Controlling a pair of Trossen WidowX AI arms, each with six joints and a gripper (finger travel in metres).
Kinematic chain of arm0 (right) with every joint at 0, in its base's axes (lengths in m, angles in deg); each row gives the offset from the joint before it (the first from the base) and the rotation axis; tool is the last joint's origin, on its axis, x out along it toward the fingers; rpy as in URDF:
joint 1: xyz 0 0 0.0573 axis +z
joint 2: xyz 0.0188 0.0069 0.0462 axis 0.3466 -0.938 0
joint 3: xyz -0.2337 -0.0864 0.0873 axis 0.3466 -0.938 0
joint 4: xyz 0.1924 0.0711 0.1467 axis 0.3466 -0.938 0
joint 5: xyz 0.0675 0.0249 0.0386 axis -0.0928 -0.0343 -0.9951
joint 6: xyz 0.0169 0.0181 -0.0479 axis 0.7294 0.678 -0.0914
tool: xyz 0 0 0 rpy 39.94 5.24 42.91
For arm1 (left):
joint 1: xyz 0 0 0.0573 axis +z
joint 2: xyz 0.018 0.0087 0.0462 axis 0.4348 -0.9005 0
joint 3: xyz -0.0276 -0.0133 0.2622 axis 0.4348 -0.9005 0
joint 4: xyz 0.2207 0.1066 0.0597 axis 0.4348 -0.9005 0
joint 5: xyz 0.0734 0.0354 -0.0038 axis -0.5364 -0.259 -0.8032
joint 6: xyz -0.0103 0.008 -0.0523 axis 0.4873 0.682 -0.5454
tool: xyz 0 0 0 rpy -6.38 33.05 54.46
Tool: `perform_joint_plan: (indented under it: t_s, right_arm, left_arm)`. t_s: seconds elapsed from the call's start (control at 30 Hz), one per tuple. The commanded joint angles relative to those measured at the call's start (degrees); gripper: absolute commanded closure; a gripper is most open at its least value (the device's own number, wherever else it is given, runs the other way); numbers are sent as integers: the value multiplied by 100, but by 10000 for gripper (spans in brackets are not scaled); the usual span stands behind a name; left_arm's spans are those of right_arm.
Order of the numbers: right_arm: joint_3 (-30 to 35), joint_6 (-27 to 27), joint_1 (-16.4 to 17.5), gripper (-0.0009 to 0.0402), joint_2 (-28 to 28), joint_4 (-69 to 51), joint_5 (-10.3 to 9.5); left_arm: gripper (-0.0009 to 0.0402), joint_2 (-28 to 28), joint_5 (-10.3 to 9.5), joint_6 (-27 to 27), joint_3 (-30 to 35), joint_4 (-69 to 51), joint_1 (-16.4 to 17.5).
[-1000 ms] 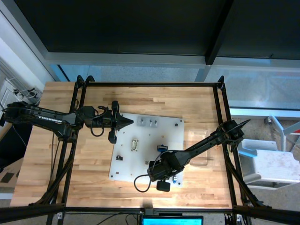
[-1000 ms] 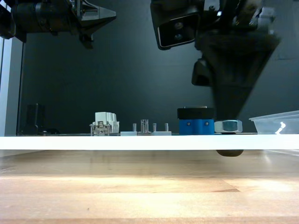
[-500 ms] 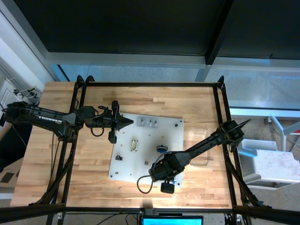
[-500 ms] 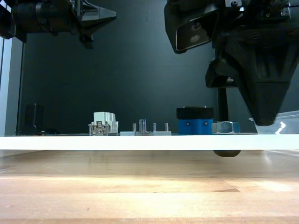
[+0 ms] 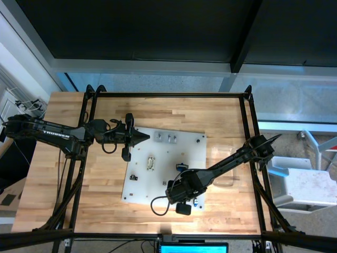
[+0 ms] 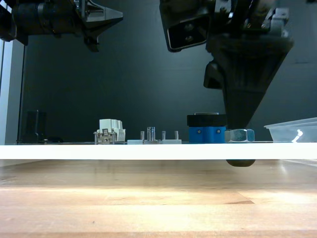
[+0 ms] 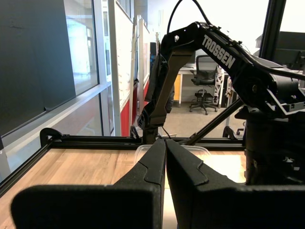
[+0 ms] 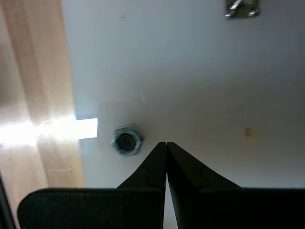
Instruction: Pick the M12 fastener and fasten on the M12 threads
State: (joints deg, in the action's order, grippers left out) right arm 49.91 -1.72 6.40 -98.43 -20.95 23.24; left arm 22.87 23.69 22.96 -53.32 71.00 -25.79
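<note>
M12 nut [image 8: 127, 141] sits on the white board [image 8: 190, 71] close to its edge. I judge it is on its stud, since a dark core fills its hole and the low view shows no ribs beneath it.

My left gripper [image 7: 165, 143] hangs high over the board's far left edge, pressed shut and empty. My right gripper [image 8: 166, 144] is closed on nothing, with its tips just beside the nut, not around it.

I cannot tell how tight the nut is. To finish well, I would open, centre a finger on each of two opposite flats, then turn without pushing sideways.

The board lies on a wooden table [image 5: 105, 179]. A blue block [image 6: 207, 135] stands left of the nut and a clear tray [image 6: 292, 128] right of it. Beyond the table are windows [image 7: 81, 52] and an office chair [image 7: 204, 93].
</note>
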Motion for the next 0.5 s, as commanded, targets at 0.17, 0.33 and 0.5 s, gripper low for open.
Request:
perform_joint_plan:
  t_s: [0.17,0.33,0.5]
  right_arm:
    - [-15,-4,7,393,-15,35,-7]
    - [-15,2,9,393,-98,98,-52]
    - [-2,4,9,393,-131,107,-382]
  left_arm:
    - [393,-2,0,0,0,2,2]
    - [393,-2,2,0,0,2,0]
    - [393,-2,0,0,0,2,0]
